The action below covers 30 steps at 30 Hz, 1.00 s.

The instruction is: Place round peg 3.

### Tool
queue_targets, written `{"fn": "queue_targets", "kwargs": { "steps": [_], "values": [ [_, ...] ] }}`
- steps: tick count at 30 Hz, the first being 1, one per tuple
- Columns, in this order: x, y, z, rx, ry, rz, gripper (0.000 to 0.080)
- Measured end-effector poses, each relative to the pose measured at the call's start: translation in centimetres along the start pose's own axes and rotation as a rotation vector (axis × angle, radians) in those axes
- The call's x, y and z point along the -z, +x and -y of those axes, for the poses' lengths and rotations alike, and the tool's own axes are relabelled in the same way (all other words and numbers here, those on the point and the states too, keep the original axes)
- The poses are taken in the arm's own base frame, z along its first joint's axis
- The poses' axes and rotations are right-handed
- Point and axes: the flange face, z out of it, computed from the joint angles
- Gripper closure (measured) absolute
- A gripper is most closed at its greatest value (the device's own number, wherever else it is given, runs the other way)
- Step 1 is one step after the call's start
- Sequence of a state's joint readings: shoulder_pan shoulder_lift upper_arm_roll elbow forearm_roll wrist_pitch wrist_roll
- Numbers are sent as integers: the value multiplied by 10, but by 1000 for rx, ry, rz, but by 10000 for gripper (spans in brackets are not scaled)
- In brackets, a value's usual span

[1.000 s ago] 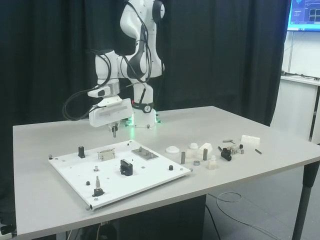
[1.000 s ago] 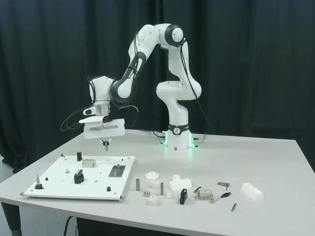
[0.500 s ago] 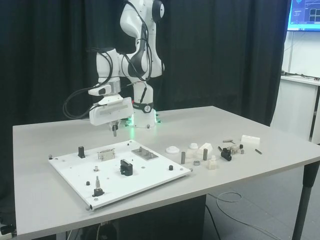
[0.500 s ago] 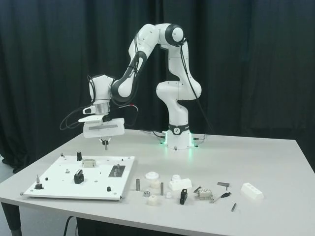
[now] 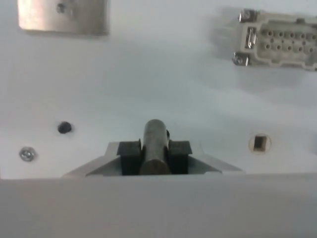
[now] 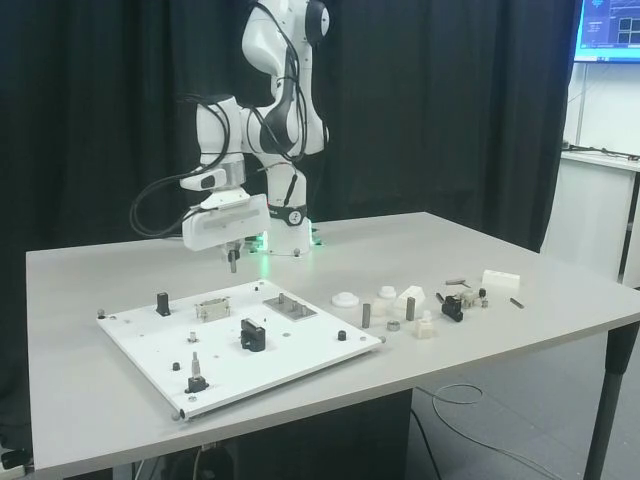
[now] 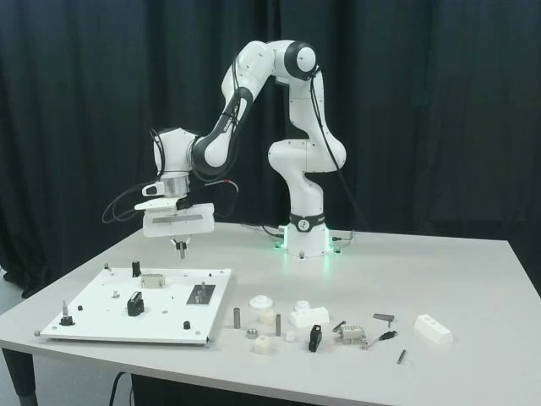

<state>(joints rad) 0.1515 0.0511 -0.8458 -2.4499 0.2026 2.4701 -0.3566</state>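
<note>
Wrist view: gripper clamped on the short grey metal round peg, upright.
Peg place: above the white assembly board, near its far edge.
Room: bare grey table beyond that edge.
Writing: none legible.

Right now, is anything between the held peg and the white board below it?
No. In the second room view the peg in the gripper hangs over the white board with only air beneath.

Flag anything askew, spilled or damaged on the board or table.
Nothing stands out. The claw holds the round peg upright above the white board, which lies flat on the grey table. The multi-pin connector sits square on the board. Loose parts lie scattered beside the board, none visibly broken.
</note>
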Motion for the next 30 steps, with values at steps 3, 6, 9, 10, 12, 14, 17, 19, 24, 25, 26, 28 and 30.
{"fn": "queue_targets", "kwargs": {
  "steps": [3,6,9,10,12,14,17,19,24,25,26,28,30],
  "values": [
    [0,2,7,1,3,0,691],
    [1,3,16,3,11,1,691],
    [2,3,28,9,22,10,691],
    [2,3,32,9,27,15,691],
    [3,3,42,10,36,26,691],
    [2,2,53,12,46,39,691],
    [2,0,73,16,60,59,691],
    [1,-1,88,16,68,68,691],
    [-3,-7,130,20,88,92,691],
    [-4,-8,140,20,90,97,691],
    [-6,-10,148,20,91,101,691],
    [-8,-14,167,19,93,111,691],
    [-11,-18,185,17,94,121,691]
  ]
}}
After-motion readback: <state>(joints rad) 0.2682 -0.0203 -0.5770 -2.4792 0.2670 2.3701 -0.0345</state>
